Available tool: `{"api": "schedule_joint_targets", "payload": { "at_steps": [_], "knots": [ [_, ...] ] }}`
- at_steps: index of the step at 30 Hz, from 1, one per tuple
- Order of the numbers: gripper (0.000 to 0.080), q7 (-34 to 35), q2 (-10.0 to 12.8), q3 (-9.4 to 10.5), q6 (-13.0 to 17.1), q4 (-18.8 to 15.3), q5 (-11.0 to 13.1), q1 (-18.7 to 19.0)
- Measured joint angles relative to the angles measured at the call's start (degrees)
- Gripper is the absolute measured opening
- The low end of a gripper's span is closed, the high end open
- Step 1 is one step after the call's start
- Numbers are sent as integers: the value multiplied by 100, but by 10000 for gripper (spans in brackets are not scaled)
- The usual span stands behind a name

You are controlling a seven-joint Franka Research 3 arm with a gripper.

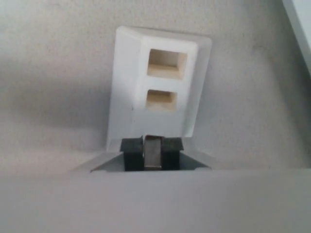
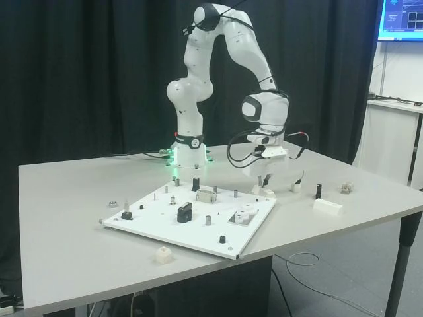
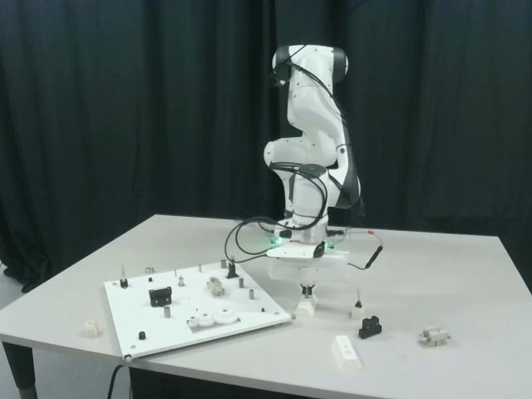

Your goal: Pick square peg 2.

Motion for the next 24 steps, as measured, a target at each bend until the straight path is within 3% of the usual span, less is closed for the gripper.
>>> {"api": "schedule_joint_targets", "payload": {
  "at_steps": [3, 4, 10, 24],
  "knots": [
    [136, 0, -2, 5, 0, 31, -9, 0],
    [72, -1, -7, 9, 0, 44, -15, 0],
    [72, -1, -113, 44, -47, 112, -57, 2],
    [72, 0, -640, 66, -619, 189, -232, 27]
  ]
}}
